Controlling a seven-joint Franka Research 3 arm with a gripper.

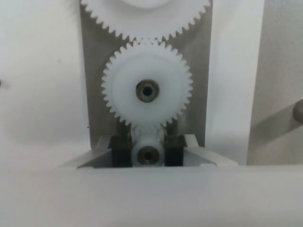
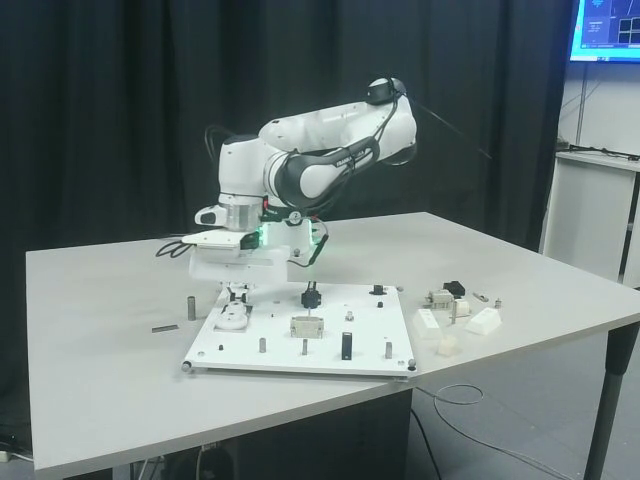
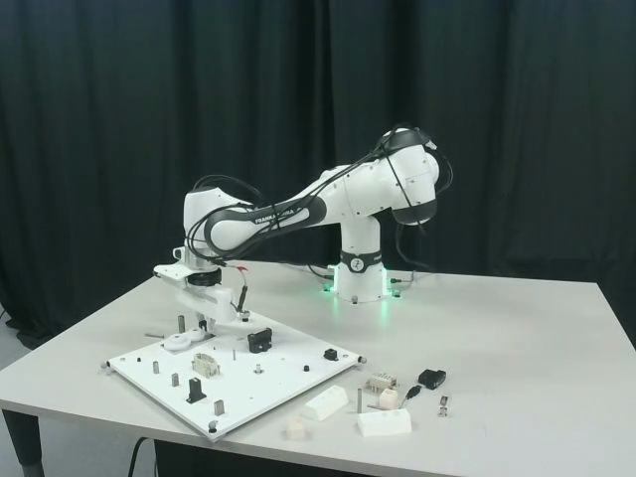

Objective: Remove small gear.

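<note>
- Between the two black fingertips of the gripper, in the wrist view: small white toothed gear with a dark metal bore, pads touching it on both sides — clenched on the gear.
- Just beside it, teeth meshing: medium white plastic gear on a grey metal shaft, and beyond that the toothed rim of a large white gear, also meshing.
- Under the gears: grey recessed strip, flanked by the white flat assembly board.
- On the grey table, in the first room view: same white board, square and raised on short feet, with the gear train near the corner under the white arm.
- Elsewhere on the board: several short grey pegs, a black block, a grey metal connector.
- Off the board, toward the table edge: loose white plastic blocks and a small black part.
- At the arm's base, second room view: green light.
- Behind everything: black curtain.
</note>
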